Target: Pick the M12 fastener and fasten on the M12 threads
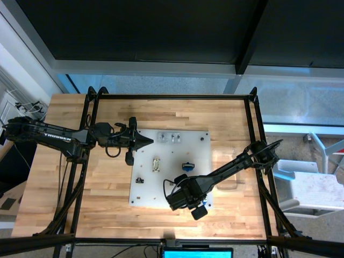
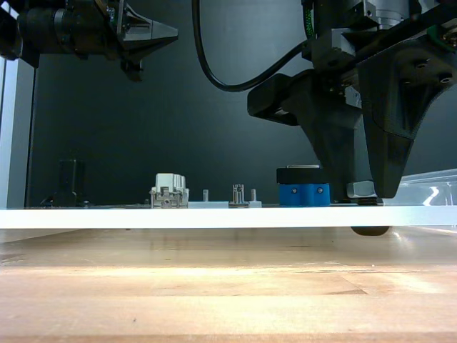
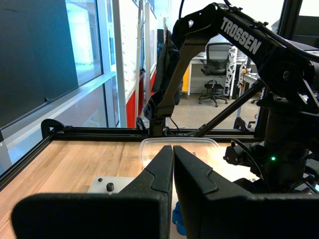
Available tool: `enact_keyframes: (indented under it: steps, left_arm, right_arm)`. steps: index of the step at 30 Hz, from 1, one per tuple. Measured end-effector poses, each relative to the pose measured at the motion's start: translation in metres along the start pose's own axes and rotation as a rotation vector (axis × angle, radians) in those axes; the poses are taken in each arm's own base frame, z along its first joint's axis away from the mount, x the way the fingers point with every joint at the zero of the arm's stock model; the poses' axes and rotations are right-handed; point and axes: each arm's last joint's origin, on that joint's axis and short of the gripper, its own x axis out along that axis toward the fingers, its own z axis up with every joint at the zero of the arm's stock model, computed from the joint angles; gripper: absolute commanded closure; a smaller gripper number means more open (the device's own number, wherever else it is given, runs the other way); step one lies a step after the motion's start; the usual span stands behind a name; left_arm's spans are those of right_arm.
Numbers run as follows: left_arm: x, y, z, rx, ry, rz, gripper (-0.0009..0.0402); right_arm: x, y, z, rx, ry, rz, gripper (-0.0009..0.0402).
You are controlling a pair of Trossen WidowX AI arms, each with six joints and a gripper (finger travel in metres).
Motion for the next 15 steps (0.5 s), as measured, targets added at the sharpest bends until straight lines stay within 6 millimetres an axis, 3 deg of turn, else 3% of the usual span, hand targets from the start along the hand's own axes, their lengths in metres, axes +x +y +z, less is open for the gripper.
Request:
enact_keyframes:
  steps: [8, 15]
  left_arm:
    - [0.000, 0.000, 0.000, 0.000, 0.000, 0.000, 0.0393]
    - [0.000, 0.000, 0.000, 0.000, 0.000, 0.000, 0.0393]
  right_arm:
    - [-0.008, 0.000, 0.001, 0.000, 0.017, 0.004, 0.0250]
    - [-0.034, -0.001, 0.004, -0.019, 0.083, -0.018, 0.0263]
